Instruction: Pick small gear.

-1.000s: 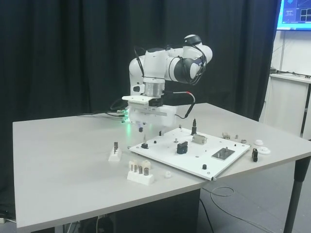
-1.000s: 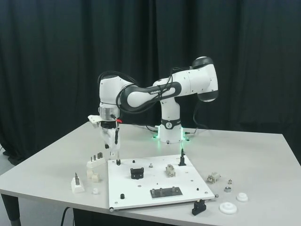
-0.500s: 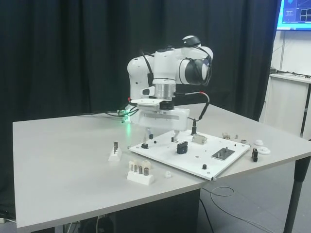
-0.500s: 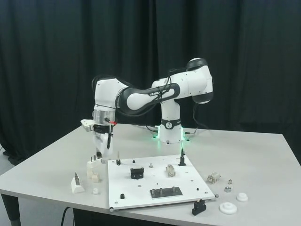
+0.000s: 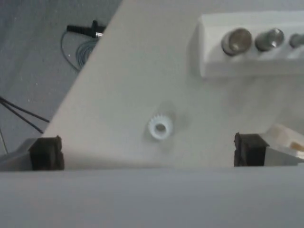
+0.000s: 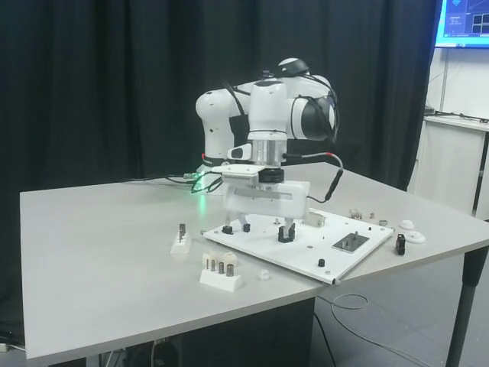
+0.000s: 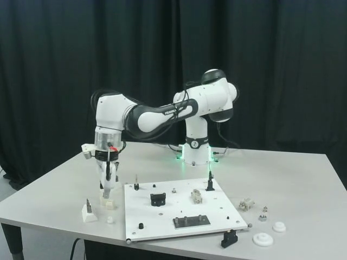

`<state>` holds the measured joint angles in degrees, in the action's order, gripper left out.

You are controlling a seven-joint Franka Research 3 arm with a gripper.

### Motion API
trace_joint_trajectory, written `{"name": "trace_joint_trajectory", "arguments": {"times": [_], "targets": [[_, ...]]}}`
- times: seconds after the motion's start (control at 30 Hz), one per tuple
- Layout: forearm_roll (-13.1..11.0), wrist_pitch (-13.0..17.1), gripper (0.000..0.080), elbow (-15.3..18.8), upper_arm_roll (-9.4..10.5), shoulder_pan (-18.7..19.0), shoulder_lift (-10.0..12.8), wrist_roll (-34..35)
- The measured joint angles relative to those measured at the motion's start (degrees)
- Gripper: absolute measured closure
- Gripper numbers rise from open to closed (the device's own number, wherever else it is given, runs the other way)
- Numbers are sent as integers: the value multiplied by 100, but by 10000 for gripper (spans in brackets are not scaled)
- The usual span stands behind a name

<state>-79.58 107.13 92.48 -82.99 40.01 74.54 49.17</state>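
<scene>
The small white gear (image 5: 159, 128) lies flat on the grey table, close to its front edge. It also shows as a tiny white disc (image 6: 263, 274) (image 7: 110, 219) beside the white peg holder. My gripper (image 5: 148, 151) (image 6: 265, 229) (image 7: 108, 187) hangs above it, well clear of the table, open. Its two black fingertips (image 5: 46, 153) stand wide apart with nothing between them. In the wrist view the gear sits roughly midway between the fingertips.
A white holder (image 5: 247, 47) (image 6: 221, 272) (image 7: 108, 203) with metal pegs stands close to the gear. Near it is a small block with one peg (image 6: 180, 241) (image 7: 89, 212). The white baseplate (image 6: 306, 248) (image 7: 162, 222) carries several parts. Larger gears (image 7: 263, 238) lie far off. The table edge and floor cables (image 5: 80, 42) are near the gear.
The arm has swung from the board's back corner toward the table's front edge, past the peg holder, and now hangs over the small gear. The gear has not moved.
</scene>
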Motion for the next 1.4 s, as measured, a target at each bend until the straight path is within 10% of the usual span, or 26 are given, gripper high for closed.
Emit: {"name": "trace_joint_trajectory", "arguments": {"times": [0.53,1.4], "targets": [[412,-152,3,-884,447,-682,18,499],[823,-209,3,-939,905,-770,94,499]]}}
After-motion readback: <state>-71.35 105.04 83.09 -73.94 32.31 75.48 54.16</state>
